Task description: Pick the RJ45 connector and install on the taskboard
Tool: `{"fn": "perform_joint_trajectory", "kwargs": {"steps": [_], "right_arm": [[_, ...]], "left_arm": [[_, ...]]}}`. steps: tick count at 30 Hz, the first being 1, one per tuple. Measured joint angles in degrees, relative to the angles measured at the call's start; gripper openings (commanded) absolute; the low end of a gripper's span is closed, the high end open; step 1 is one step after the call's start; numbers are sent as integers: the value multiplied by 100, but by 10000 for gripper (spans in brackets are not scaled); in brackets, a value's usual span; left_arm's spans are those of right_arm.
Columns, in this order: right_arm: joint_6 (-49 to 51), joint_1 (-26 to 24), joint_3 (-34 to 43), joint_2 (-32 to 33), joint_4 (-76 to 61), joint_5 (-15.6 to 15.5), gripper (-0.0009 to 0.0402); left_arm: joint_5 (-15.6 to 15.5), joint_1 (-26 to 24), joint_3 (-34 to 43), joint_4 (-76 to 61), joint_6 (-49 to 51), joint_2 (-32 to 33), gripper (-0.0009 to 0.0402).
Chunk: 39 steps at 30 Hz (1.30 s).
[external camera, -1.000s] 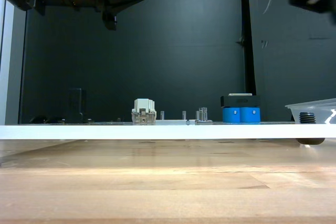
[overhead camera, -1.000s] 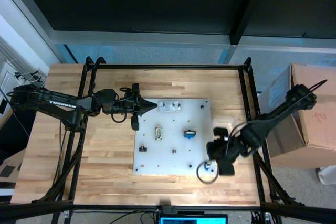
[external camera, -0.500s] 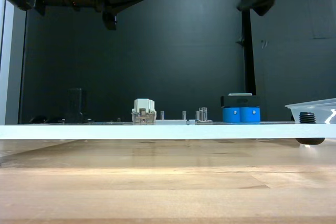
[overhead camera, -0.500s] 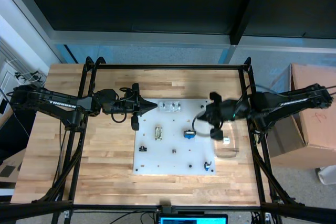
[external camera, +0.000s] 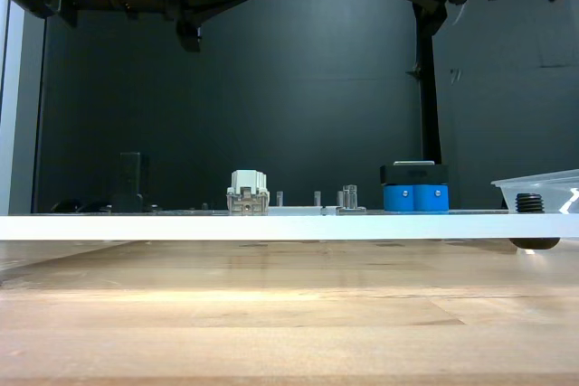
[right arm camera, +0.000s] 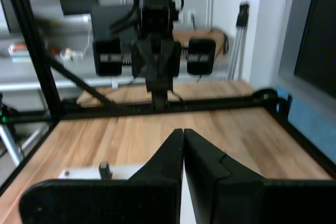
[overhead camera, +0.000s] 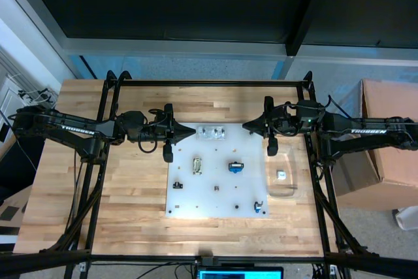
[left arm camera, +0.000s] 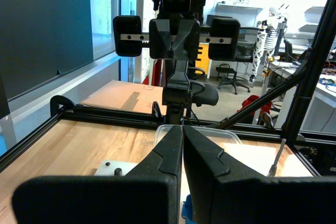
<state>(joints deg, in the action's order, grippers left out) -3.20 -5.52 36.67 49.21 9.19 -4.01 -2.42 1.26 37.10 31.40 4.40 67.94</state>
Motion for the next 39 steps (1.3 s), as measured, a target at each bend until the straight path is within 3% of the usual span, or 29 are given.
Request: {"fn": "perform_joint_trajectory", "kwargs": {"steps": [14, 39], "right_arm": [[-251, 0, -874, -116, 1257, -13, 0], [-227, 0, -903, -111, 1250, -13, 0]], "left_arm": [[-2, 0, 2, 0, 0, 0, 0], [-2, 0, 2, 0, -2, 0, 0]]}}
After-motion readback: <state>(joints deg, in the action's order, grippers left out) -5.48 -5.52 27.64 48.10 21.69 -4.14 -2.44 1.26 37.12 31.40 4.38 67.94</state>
